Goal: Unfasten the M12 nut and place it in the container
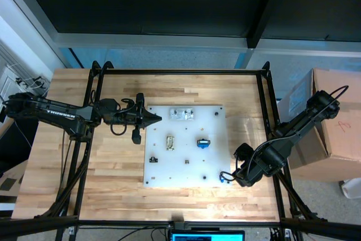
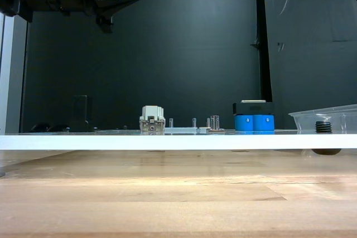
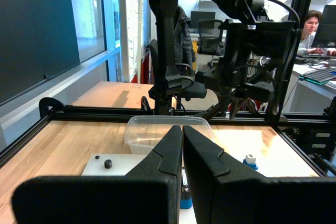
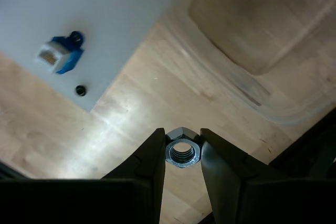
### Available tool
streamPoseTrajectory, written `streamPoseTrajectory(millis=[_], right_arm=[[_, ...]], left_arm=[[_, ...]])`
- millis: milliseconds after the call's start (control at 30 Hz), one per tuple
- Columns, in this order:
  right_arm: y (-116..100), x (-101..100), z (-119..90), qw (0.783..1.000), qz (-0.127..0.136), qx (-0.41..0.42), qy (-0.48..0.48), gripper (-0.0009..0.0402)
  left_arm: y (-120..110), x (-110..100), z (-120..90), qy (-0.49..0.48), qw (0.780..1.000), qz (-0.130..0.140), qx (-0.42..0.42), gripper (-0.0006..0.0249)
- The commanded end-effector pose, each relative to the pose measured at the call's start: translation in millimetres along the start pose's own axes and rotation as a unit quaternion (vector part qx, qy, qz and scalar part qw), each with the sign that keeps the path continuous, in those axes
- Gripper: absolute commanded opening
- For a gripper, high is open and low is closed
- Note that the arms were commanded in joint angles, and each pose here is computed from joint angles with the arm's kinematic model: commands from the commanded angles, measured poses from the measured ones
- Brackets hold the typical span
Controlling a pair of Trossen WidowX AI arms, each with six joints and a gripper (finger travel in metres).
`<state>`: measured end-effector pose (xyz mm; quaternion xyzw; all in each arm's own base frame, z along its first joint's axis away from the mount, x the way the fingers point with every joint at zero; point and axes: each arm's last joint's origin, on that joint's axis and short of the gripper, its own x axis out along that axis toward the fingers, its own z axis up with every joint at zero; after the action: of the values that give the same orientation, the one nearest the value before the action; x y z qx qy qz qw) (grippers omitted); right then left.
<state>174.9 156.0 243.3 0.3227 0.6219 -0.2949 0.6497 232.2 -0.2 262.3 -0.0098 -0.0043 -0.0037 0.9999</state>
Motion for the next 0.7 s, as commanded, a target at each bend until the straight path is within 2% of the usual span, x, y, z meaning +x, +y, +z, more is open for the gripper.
streamPoseTrajectory(millis=[33,200,567,700], right_arm=[[-1.1,7.8,-1.1,1.0,-0.006,0.02,0.007,0.0009],[1.7,23.9,-2.2,1.0,-0.011,0.029,0.007,0.0009],[1.4,59.8,-11.0,0.999,0.003,0.047,0.015,0.0009],[-2.7,69.8,-16.2,0.998,-0.012,0.055,0.022,0.0009]], left_arm=[[0.0,0.0,0.0,0.0,1.0,0.0,0.0,0.0],[0.0,0.0,0.0,0.0,1.0,0.0,0.0,0.0],[0.0,0.0,0.0,0.0,1.0,0.0,0.0,0.0],[0.1,0.0,0.0,0.0,1.0,0.0,0.0,0.0]])
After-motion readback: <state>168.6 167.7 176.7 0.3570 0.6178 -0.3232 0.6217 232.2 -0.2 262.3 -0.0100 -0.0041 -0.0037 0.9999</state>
